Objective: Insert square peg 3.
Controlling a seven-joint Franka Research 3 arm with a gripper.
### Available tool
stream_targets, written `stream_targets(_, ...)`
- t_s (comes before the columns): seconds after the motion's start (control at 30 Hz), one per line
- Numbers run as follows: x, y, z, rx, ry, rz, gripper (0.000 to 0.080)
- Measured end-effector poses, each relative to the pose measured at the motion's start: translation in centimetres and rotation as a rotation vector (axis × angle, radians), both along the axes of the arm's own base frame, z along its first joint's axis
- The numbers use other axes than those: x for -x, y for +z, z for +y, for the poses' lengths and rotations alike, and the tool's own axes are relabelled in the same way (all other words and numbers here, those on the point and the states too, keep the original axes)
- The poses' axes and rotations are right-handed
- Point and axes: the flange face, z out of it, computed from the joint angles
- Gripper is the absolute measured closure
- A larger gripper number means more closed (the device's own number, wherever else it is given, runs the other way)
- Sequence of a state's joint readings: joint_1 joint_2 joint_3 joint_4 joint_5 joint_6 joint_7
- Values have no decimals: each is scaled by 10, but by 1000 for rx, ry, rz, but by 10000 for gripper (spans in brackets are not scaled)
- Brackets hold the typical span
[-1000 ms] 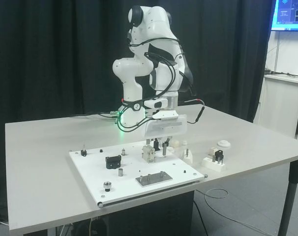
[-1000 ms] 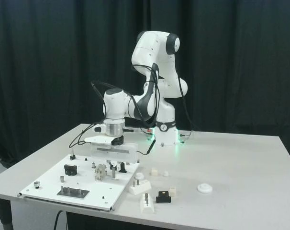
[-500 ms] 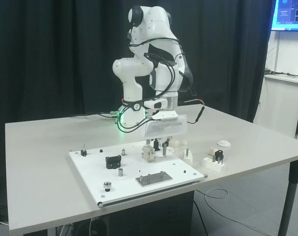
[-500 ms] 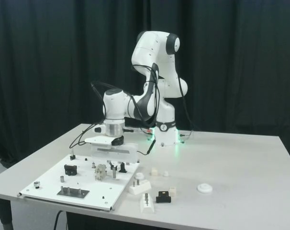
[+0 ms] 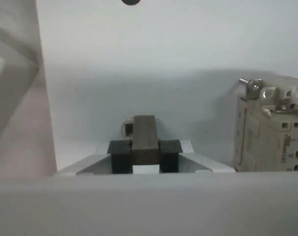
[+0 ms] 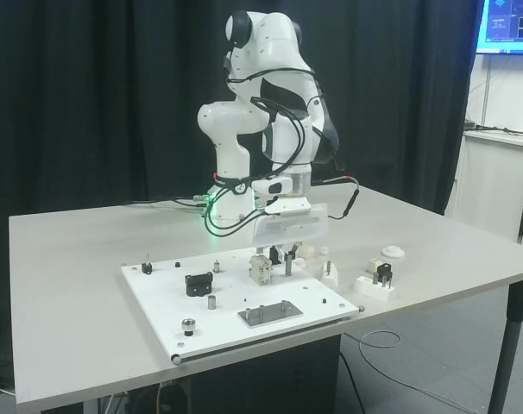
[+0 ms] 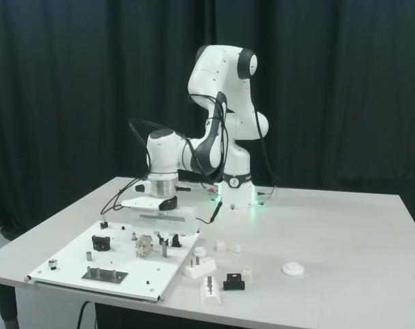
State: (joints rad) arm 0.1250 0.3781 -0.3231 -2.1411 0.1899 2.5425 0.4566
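Fingers point(image 5: 171, 152) of our gripper point(image 5: 144, 158) are closed tight on the square peg point(image 5: 143, 139), which hangs upright just above the white board point(image 6: 244, 293), beside the grey connector block point(image 5: 272, 130). If we descend slightly off the hole's axis, we judge the peg's edge could catch the rim and jam or tilt in our grasp. Compared with a second ago, our wrist sits a little higher.
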Motion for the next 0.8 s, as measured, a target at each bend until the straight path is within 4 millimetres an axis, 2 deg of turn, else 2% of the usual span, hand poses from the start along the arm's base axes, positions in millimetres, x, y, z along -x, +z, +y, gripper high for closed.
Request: stream_targets(0.8, 2, -5, 5, -19, -9, 24, 690)
